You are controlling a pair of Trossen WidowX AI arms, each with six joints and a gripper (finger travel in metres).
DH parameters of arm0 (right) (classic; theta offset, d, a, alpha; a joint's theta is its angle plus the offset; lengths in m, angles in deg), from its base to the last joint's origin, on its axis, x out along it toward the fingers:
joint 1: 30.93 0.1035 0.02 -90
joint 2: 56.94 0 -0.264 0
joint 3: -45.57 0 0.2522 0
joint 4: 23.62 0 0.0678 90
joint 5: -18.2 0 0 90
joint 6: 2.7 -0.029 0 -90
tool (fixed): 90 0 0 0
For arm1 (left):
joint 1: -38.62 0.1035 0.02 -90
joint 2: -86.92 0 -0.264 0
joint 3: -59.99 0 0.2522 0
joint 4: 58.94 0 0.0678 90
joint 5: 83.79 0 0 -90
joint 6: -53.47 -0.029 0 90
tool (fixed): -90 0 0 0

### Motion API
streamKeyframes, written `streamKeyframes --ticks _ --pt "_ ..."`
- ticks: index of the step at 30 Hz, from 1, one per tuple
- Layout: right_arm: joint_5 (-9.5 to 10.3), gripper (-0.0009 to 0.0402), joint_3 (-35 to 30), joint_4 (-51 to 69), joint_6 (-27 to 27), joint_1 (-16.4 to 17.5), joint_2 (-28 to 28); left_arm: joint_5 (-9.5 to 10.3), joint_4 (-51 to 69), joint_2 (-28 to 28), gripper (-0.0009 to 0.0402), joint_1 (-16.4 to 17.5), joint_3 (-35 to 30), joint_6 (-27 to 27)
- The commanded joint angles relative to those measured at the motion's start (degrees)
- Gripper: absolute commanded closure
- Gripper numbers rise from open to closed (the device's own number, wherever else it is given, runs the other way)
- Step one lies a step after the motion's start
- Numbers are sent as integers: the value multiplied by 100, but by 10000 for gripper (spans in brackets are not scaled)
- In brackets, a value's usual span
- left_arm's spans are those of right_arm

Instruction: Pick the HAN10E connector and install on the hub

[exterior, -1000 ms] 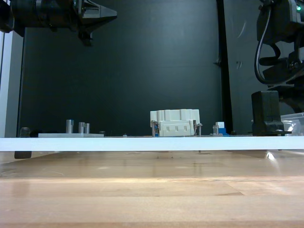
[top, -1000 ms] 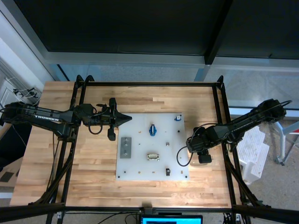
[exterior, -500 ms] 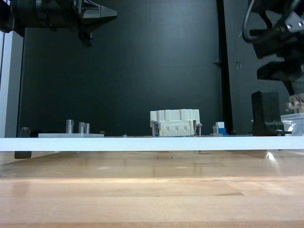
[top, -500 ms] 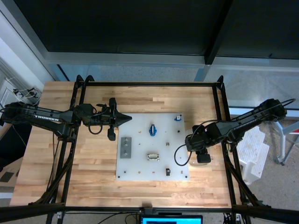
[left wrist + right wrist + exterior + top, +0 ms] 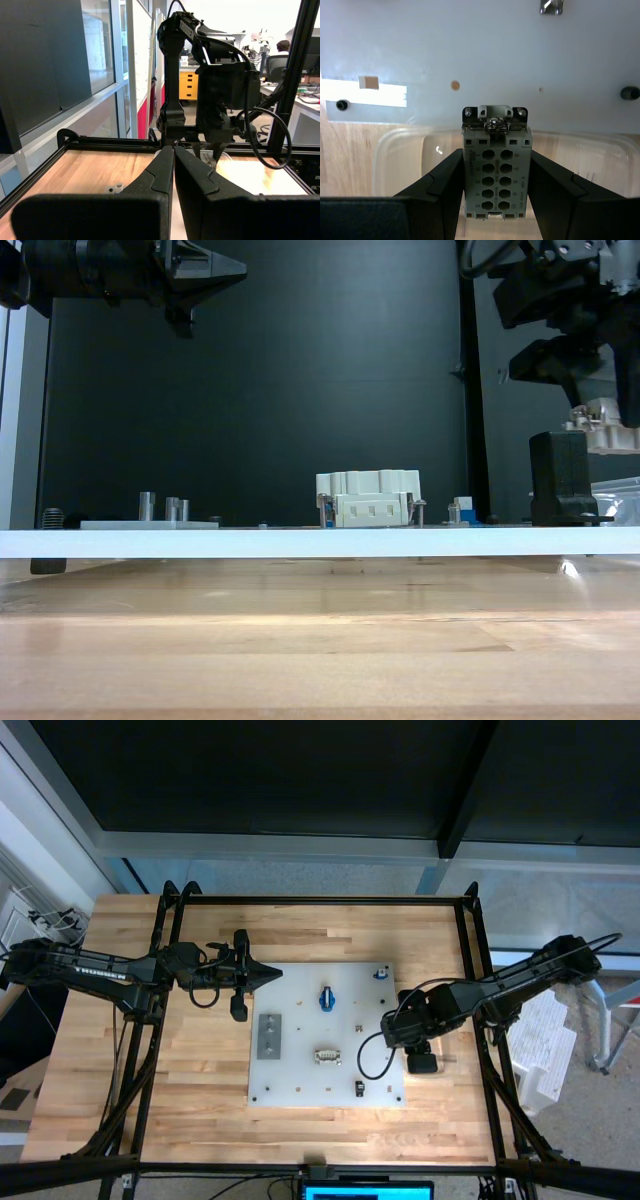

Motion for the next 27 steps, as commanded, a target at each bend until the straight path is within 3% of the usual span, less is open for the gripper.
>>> streamKeyframes --ticks 1,27 --pt "0 380 -212 37 13 -9 188 -2 0 0 392 2 -2 -2" --pt "-9 380 -2417 568 20 -205 1969 -2 0 0 392 0 -2 -2"
